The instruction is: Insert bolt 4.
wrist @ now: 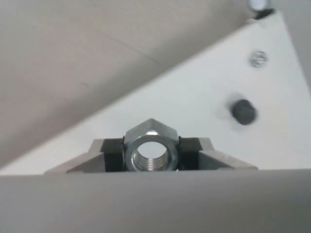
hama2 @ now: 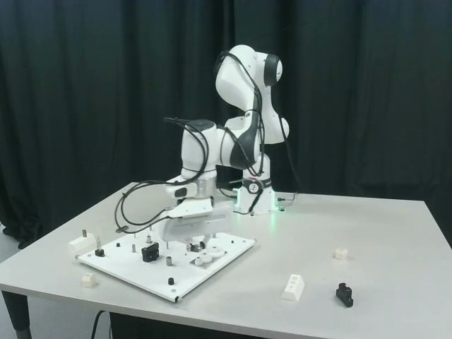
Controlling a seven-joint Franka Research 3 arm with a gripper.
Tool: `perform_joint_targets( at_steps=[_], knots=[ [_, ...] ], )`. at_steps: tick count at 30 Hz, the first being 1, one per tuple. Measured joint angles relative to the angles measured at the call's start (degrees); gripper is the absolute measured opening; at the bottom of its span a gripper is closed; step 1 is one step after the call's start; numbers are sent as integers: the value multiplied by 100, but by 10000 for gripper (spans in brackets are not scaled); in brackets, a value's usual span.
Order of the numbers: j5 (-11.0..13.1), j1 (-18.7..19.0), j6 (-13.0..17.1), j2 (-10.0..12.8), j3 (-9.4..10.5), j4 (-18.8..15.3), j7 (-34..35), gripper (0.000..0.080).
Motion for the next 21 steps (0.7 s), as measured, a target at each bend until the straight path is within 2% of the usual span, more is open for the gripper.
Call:
perform_joint_targets(
  at_steps=[10, 21],
  knots=[
    [117, -316, 108, 118, 0, 185, -850, 225],
    [332, -557, 109, 448, 0, 480, -1670, 225]
  ],
)
